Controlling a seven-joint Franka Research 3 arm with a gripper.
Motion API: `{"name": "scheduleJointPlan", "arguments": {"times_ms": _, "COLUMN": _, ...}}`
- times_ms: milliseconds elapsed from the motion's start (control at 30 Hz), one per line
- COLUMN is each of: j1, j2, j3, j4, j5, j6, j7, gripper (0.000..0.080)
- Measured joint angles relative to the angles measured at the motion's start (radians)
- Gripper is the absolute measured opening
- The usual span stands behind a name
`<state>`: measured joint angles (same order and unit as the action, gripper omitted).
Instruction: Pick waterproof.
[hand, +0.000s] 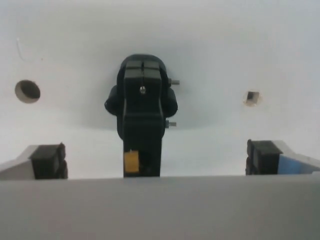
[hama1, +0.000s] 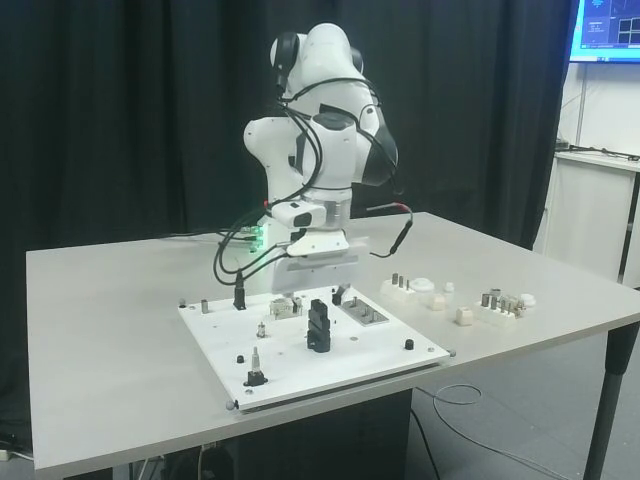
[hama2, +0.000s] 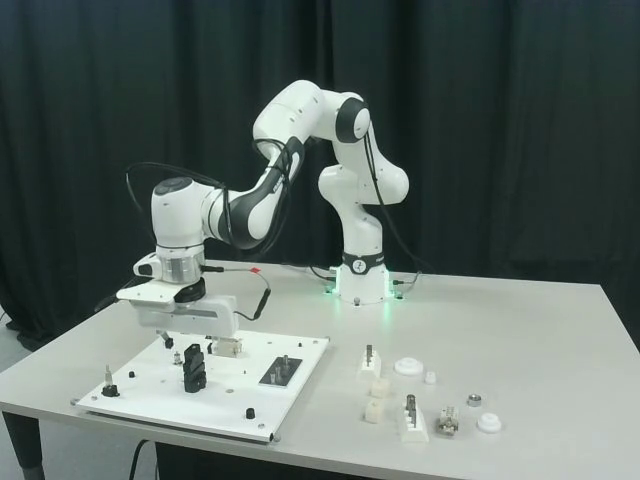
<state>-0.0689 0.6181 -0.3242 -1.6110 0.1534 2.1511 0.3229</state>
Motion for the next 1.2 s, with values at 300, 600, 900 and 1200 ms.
{"name": "scheduleJointPlan", "arguments": {"times_ms": 300, "j1": 0.000, "j2": -0.034, "j3": -0.003, "j4": -0.012, "j5": 0.000, "j6": -0.020, "j7": 0.000, "gripper": 0.0799}}
{"name": "scheduleJointPlan", "arguments": {"times_ms": 600, "j1": 0.003, "j2": -0.054, "j3": -0.003, "j4": -0.015, "j5": 0.000, "j6": -0.025, "j7": 0.000, "gripper": 0.0800}}
{"name": "scheduleJointPlan", "arguments": {"times_ms": 900, "j1": 0.008, "j2": -0.055, "j3": -0.003, "j4": -0.017, "j5": -0.006, "j6": -0.026, "j7": -0.055, "gripper": 0.0800}}
{"name": "scheduleJointPlan", "arguments": {"times_ms": 1200, "j1": 0.011, "j2": -0.058, "j3": -0.007, "j4": -0.017, "j5": -0.006, "j6": -0.026, "j7": -0.053, "gripper": 0.0800}}
